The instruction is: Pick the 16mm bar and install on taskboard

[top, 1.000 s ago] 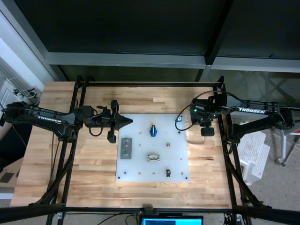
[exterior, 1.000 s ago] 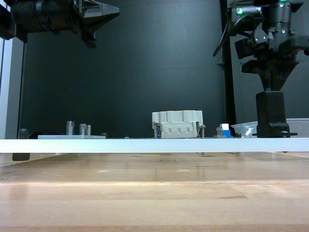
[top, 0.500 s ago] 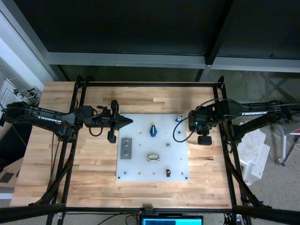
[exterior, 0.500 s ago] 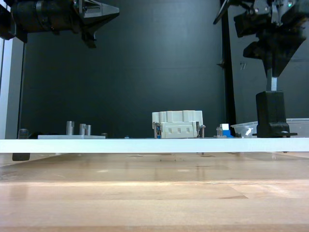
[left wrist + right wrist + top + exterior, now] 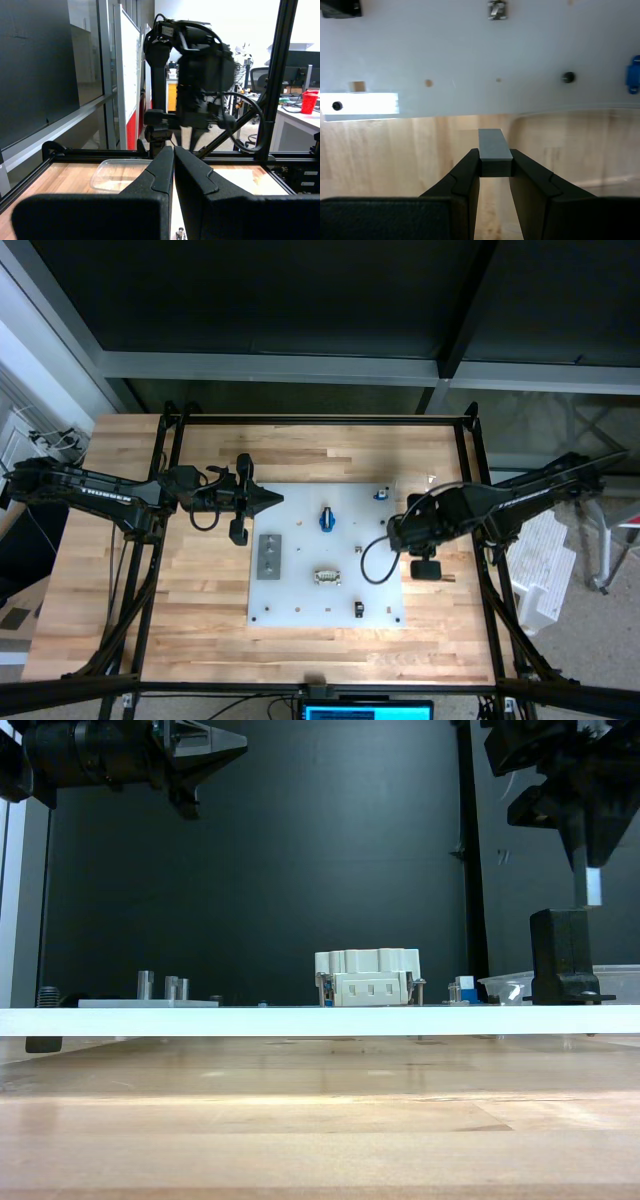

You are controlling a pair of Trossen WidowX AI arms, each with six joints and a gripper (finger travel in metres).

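The taskboard is a white square panel in the middle of the table, carrying a grey metal block and a blue knob. My right gripper points down just off the board's right edge and is shut on the 16mm bar, a short grey bar. In the low view the bar hangs upright from the right gripper, above a black block. Under the bar lies bare wood beside the taskboard. My left gripper hovers high over the board's far left corner, shut with nothing in it.
A clear plastic tray lies past the board's far right corner, and its rim shows near the bar. A beige connector and small posts stand on the board. Black frame rails border the table.
My right arm has swung from over the clear tray toward the near side along the board's right edge, carrying the bar. The left arm has not moved.
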